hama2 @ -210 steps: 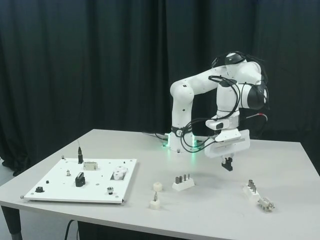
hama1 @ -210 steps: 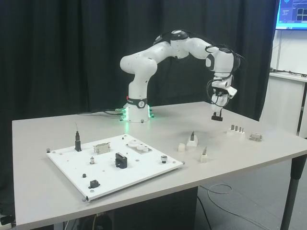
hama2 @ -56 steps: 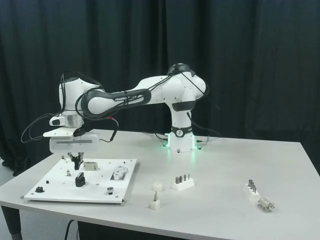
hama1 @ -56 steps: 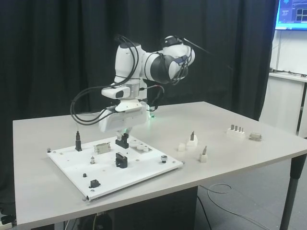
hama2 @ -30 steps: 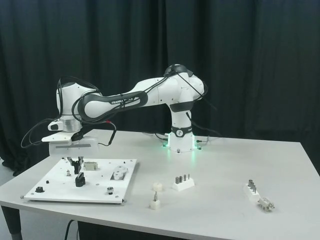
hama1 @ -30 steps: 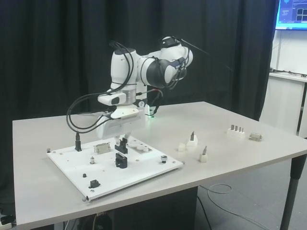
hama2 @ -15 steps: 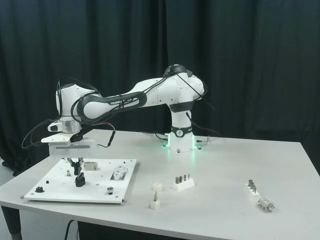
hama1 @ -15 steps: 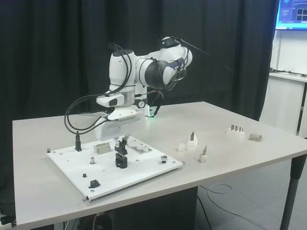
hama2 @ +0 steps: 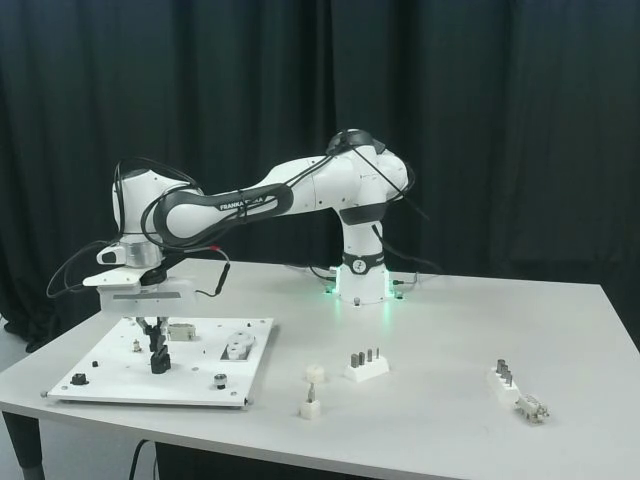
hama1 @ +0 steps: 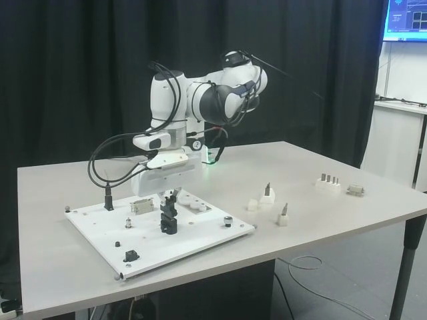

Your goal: Insert D-SUB.

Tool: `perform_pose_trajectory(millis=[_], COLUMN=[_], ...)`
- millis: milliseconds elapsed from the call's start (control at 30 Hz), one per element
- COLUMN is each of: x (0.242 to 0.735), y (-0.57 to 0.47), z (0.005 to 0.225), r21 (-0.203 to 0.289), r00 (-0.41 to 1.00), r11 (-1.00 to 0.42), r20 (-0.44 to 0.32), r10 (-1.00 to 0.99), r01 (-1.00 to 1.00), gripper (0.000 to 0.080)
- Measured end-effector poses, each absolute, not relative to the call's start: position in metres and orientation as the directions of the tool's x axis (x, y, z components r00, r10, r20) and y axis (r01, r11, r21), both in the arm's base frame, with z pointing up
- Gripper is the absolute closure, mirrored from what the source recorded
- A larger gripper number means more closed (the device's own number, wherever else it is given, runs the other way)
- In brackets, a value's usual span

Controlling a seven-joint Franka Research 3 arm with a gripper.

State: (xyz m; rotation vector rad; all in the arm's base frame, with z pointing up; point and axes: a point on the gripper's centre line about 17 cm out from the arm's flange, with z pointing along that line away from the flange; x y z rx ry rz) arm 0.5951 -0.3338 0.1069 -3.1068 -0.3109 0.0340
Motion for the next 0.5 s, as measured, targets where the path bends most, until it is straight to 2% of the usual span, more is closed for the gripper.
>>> perform_pose_trajectory(millis=[500], x=[0.5861], y=[-0.3303], z=[0.1035], r21=[-0.029], r00=[0.984], r11=[-0.984], r20=[-0.022], r10=[0.178], r01=[0.177], gripper=[0.0655])
